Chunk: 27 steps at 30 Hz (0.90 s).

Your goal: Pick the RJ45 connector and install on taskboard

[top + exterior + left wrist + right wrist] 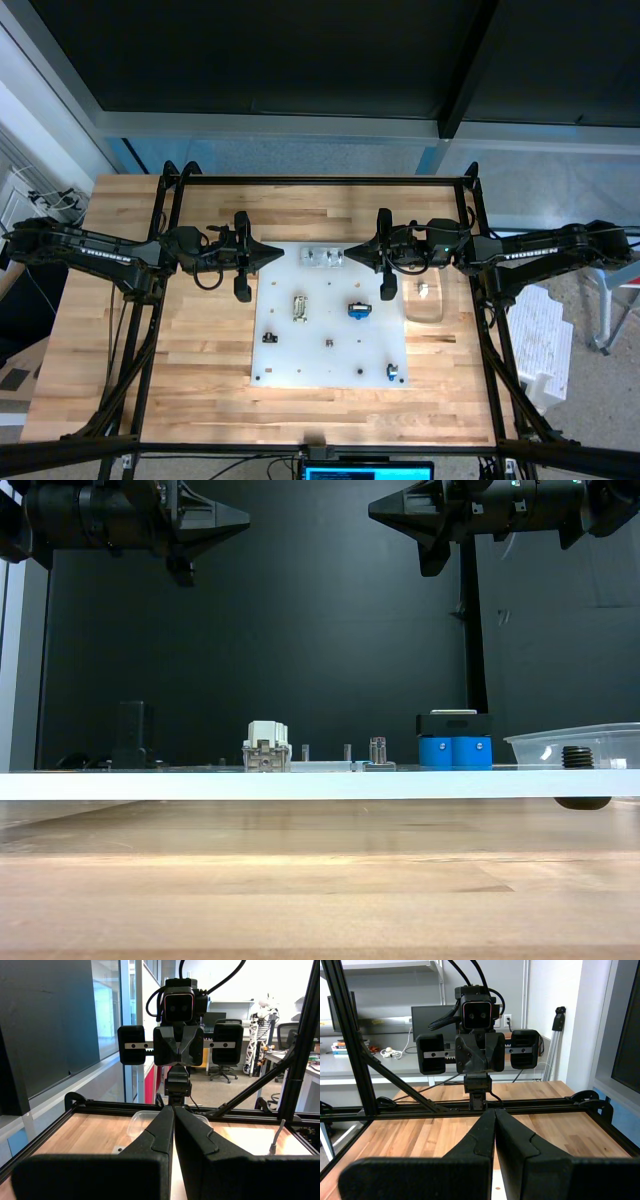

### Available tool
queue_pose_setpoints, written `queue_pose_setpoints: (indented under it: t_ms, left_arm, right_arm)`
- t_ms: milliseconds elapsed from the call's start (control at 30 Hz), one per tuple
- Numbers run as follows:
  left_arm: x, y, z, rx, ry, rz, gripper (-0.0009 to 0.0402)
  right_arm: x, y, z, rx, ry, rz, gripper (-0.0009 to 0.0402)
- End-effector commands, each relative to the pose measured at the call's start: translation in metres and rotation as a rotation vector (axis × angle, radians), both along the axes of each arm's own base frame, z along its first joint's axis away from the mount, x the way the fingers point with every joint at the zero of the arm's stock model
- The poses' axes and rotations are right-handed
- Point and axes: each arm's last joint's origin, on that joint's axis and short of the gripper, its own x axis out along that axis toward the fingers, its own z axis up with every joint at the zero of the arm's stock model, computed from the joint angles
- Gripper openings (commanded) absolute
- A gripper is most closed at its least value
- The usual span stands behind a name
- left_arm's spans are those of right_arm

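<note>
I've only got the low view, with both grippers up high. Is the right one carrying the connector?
Observer: No. Its wrist view shows the right gripper shut, fingertips meeting with nothing between them.
Operator: And the left?
Observer: The left gripper is shut and empty too, high over the far left corner of the white board.
Operator: Is it plugged in, then?
Observer: Cannot tell. From above, no cable shows at the blue jack on the board's near right corner, nor in the clear tray.
</note>
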Motion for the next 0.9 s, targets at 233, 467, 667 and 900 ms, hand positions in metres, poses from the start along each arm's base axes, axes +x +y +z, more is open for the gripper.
queue_pose_setpoints:
  t_ms: [233,467,667,900]
  left_arm:
    - [0.0,0.0,0.0,0.0,0.0,0.0,0.0]
    - [0.0001,0.0001,-0.0001,0.0,0.0,0.0,0.0]
    - [0.0,0.0,0.0,0.0,0.0,0.0,0.0]
    - [0.0001,0.0,0.0,0.0,0.0,0.0,0.0]
  right_arm:
    - [0.0001,0.0001,-0.0001,-0.001,0.002,0.0,0.0]
    - [0.0001,0.0,-0.0008,-0.001,0.009,0.0,0.0]
    - [0.0001,0.0001,-0.0011,-0.001,0.011,0.0,0.0]
    - [0.0001,0.0001,-0.0011,-0.001,0.012,0.0,0.0]
